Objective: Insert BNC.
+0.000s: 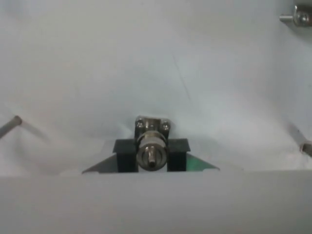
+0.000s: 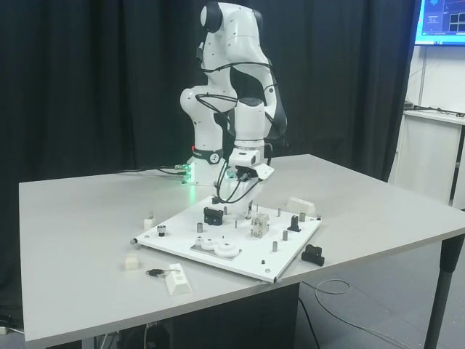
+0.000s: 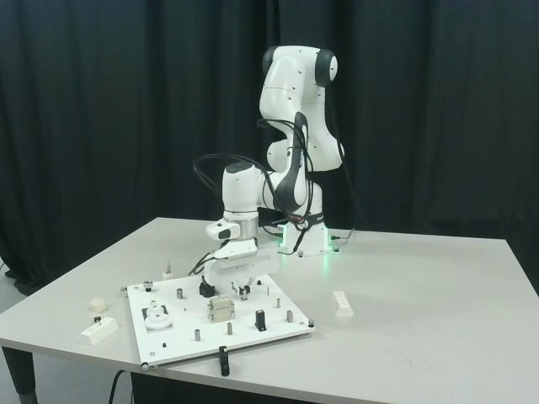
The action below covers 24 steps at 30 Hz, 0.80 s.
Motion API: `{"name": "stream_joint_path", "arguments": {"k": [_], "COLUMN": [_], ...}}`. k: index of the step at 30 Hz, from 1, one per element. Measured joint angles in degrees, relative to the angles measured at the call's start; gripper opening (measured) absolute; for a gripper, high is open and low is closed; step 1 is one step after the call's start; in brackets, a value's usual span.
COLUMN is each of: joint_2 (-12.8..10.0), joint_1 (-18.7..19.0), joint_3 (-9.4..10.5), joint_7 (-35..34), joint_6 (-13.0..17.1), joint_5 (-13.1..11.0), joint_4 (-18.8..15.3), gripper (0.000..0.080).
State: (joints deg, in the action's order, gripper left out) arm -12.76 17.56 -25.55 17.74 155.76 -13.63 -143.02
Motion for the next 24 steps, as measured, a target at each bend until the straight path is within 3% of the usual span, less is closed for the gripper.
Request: {"name": "stream_joint_path", "arguments": {"k": [24], "joint_2": [-0.35], "joint_1": [-0.17], "joint_3": [-0.05], "joint_7": [16.91], "joint_6": [-1.28], "joint_5": [0.00], "joint_4": [0.83], "gripper": [0.0123]}}
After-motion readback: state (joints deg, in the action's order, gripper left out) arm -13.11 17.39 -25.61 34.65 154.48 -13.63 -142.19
